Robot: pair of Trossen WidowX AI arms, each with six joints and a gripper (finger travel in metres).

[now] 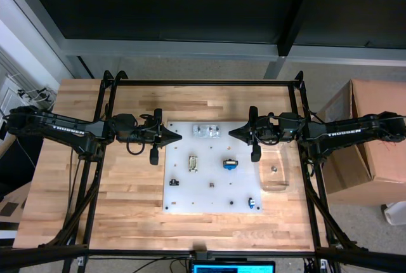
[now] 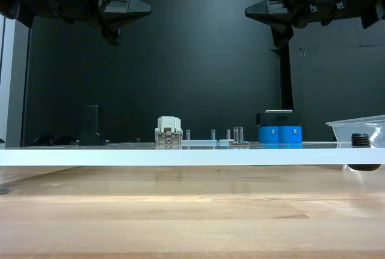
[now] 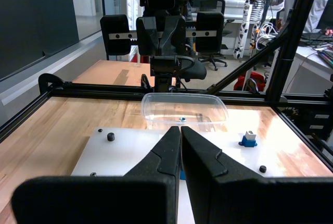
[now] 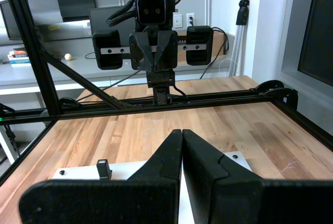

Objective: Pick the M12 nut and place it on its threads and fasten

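The small silver nut (image 1: 274, 169) lies free inside the clear tray (image 1: 283, 187) just off the board's right edge; the left wrist view also shows the nut (image 3: 182, 119) on the tray floor. The black ribbed stud (image 2: 360, 140) stands bare near the board's near right edge, ribs showing, and is a dark dot in the high view (image 1: 232, 202). My left gripper (image 1: 179, 137) hovers high over the board's far left part, shut and holding nothing. My right gripper (image 1: 230, 133) hovers high over the far right part, also shut and holding nothing. Their tips face each other.
On the white board (image 1: 181, 200) sit a beige connector (image 2: 168, 134), a blue block (image 2: 280, 132), a small blue part (image 1: 252, 203) and a silver fitting (image 1: 206, 131). A black post (image 3: 111, 137) stands at its far right corner. A cardboard box (image 1: 371, 127) is right of the table.
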